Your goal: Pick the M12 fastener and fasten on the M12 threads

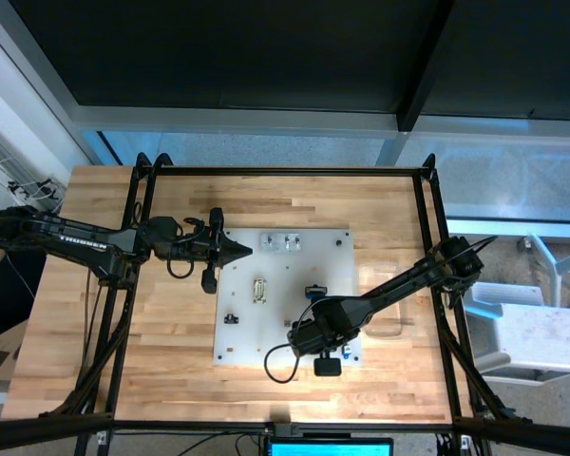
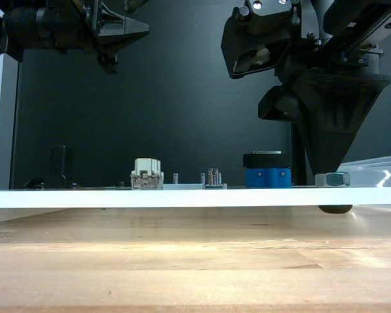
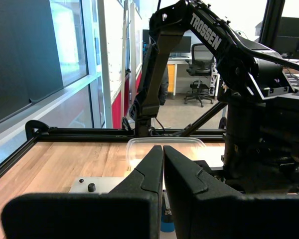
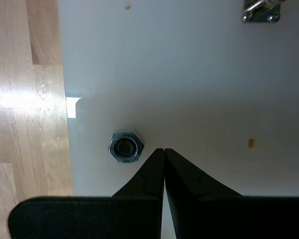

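Observation:
The M12 fastener [image 4: 125, 146], a small silver hex nut, lies flat on the white board [image 4: 189, 74] with a black core filling its hole, so it sits on its stud. In the low view the nut [image 2: 332, 178] rests at board level and no ribs show. My right gripper [image 4: 164, 150] is shut on nothing, its tips just beside the nut and apart from it. It points straight down, its tips [image 2: 328, 171] just above the nut. The arm hides the nut in the high view. My left gripper [image 3: 163, 148] is shut and empty, held high over the board's far left [image 1: 245, 251].
A clear tray [image 1: 399, 328] lies on the wooden table right of the board. On the board stand a blue connector block [image 2: 267, 176], a silver post [image 2: 213, 177] and a white connector [image 2: 147, 177]. A black frame [image 1: 285, 172] rings the table.

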Controlling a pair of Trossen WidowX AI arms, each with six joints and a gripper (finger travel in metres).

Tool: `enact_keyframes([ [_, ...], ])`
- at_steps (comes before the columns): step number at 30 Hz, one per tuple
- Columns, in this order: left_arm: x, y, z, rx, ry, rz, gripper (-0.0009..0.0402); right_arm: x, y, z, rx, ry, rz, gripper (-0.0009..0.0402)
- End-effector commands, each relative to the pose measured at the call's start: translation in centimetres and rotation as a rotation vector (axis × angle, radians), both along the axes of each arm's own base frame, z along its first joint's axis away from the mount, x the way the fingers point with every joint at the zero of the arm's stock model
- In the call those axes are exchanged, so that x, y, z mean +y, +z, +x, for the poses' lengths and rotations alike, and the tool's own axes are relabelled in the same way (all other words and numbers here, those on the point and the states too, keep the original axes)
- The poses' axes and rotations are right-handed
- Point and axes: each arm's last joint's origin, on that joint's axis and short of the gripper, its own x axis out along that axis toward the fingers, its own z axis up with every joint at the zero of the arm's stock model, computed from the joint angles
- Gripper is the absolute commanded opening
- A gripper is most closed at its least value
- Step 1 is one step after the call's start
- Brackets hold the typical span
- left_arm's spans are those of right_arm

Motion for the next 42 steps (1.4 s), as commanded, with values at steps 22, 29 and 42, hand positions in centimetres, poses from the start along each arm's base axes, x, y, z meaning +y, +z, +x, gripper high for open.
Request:
enact_keyframes([
  [22, 0.0, 0.0, 0.0, -0.001, 0.000, 0.000, 0.0000, 0.4, 1.8, -1.0, 0.092, 0.061, 0.231, 0.0000],
  [29, 0.0, 0.0, 0.0, -0.001, 0.000, 0.000, 0.0000, 0.0, 4.3, -1.8, -0.026, 0.019, 0.139, 0.0000],
  [42, 0.0, 0.0, 0.0, 0.000, 0.000, 0.000, 0.0000, -0.9, 7.5, -3.4, -0.103, -0.016, 0.084, 0.0000],
])
